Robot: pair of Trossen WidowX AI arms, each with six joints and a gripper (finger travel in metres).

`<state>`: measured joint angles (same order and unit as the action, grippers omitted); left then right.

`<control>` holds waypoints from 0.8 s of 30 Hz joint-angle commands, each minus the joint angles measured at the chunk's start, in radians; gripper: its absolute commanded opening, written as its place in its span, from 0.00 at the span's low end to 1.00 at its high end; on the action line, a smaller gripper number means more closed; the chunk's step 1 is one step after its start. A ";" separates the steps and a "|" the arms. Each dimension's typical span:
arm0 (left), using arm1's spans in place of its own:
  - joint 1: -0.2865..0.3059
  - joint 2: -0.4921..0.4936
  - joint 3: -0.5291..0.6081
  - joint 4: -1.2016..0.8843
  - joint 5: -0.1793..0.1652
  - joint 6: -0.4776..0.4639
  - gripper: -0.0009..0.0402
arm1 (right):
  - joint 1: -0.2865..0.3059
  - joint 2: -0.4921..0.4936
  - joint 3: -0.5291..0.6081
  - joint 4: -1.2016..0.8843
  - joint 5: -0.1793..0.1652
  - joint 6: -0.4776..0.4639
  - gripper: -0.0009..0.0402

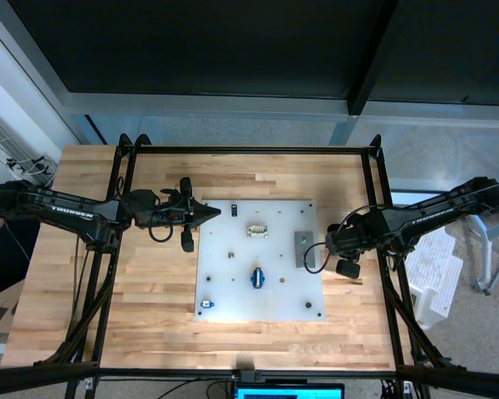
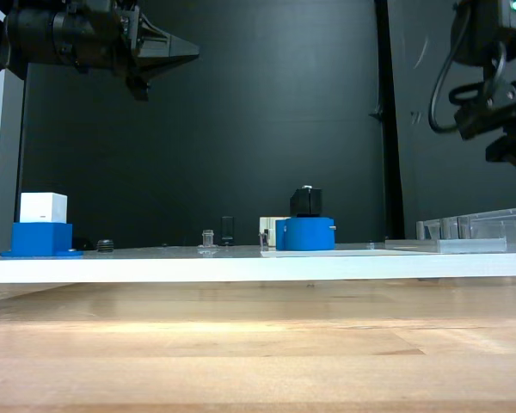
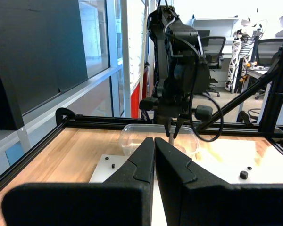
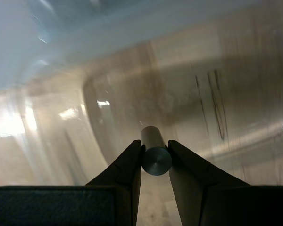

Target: Remove the 16mm cylinder and place in the container

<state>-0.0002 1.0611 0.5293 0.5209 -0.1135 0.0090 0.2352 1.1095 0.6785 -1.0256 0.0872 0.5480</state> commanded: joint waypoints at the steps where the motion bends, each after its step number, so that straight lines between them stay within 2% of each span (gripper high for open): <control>1: 0.000 0.000 0.000 0.000 0.000 0.000 0.02 | 0.000 0.001 -0.025 0.025 0.000 0.014 0.11; 14: 0.000 0.000 0.000 0.000 0.000 0.000 0.02 | 0.000 -0.003 -0.031 0.038 0.000 0.008 0.47; 19: 0.000 0.000 0.000 0.000 0.000 0.000 0.02 | 0.000 -0.015 -0.031 0.040 0.001 0.002 0.55; 24: 0.000 0.000 0.000 0.000 0.000 0.000 0.02 | 0.000 -0.016 -0.031 0.040 0.001 -0.006 0.57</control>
<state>-0.0002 1.0611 0.5293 0.5205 -0.1135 0.0090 0.2352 1.0931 0.6468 -0.9859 0.0879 0.5449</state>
